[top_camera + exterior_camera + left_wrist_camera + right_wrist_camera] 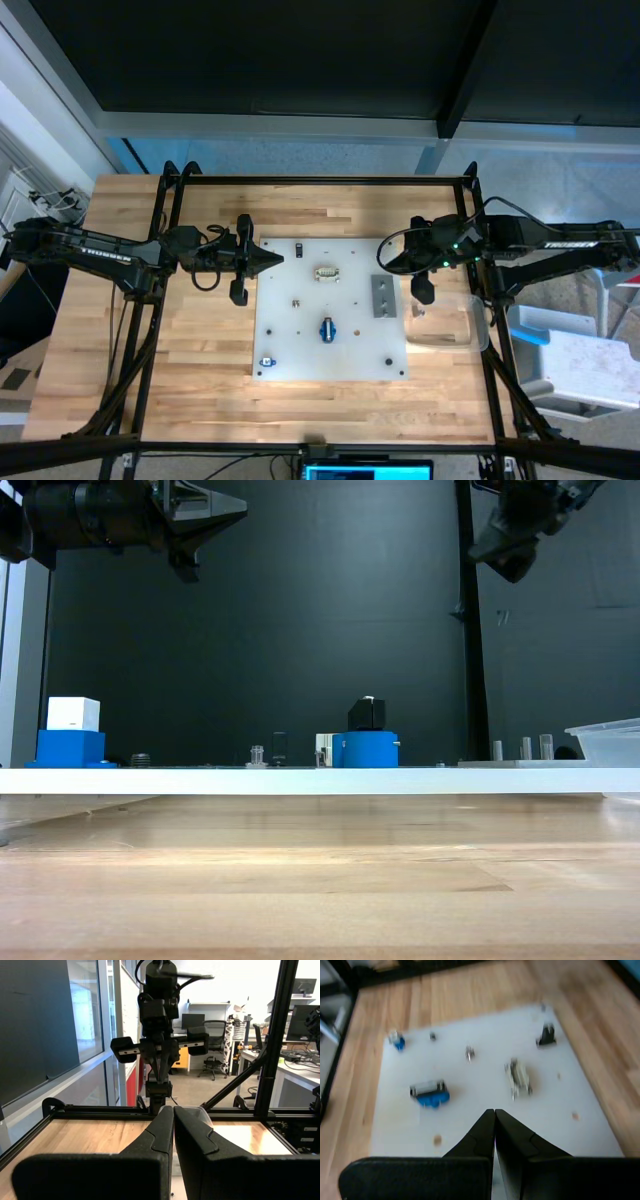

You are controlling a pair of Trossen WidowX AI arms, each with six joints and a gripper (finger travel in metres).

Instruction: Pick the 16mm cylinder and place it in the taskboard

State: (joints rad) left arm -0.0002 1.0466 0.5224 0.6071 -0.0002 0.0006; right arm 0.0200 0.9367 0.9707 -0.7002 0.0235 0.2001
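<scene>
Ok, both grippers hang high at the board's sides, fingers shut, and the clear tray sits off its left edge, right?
No: the high view shows the clear tray off the right edge of the taskboard. The left gripper and right gripper hang high at its left and right sides, fingers shut.

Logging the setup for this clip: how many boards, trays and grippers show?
taskboard: 1
clear tray: 1
grippers: 2, left gripper shut, raised over the board's left edge; right gripper shut, raised by its right edge
total: 4
</scene>
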